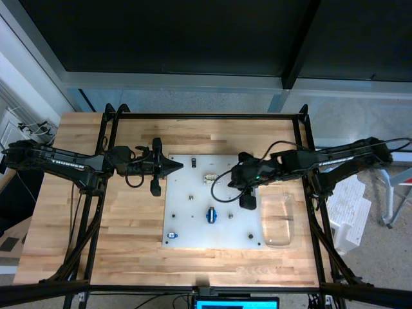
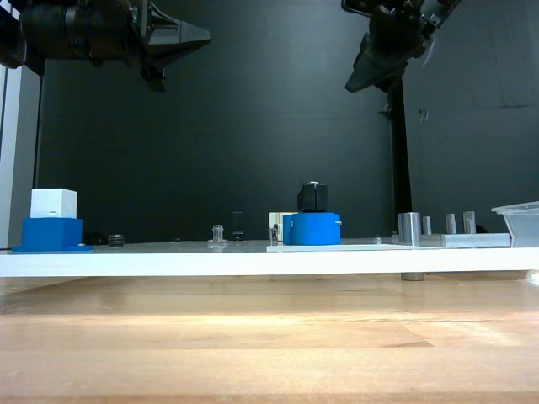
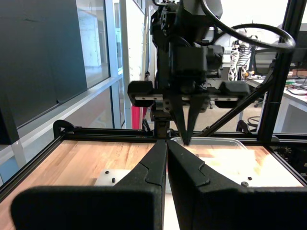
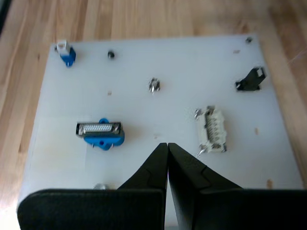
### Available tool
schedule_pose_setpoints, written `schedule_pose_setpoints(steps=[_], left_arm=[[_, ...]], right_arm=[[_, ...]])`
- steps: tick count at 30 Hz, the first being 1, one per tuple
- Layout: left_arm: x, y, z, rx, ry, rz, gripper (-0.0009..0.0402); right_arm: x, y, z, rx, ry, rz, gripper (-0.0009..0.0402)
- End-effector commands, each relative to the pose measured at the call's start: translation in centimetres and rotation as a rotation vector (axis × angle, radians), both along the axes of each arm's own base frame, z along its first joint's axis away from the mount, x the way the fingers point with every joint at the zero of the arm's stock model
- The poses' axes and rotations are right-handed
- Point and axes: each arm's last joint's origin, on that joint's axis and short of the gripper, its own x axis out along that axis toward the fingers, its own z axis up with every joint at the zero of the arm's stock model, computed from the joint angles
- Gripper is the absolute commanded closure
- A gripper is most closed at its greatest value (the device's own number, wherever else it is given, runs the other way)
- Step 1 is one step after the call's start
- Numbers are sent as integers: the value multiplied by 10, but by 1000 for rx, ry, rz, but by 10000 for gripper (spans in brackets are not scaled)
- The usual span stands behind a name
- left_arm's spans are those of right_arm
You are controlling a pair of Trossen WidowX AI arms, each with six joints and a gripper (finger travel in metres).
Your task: Remove the 16mm cylinder and place in the container
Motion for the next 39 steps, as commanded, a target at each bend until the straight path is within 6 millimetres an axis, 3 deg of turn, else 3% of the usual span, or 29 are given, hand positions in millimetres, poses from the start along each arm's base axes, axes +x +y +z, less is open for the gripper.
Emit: schedule_pose_setpoints(steps=[1,12,17,25,33,39], left_arm=[[0,0,0,0,0,0,393],[0,0,0,0,0,0,393],[0,0,0,0,0,0,393],[0,0,0,0,0,0,393],[0,0,0,0,0,0,393],[0,0,0,0,0,0,393]], right_arm=[[10,6,-2,-11,96,11,393],[44,26,-10,-36,337,37,391],[53,36,-20,-58,426,58,371],[59,51,-40,-81,493,93,308],[57,58,-42,-84,498,89,214],[55,61,-46,-89,509,99,172]])
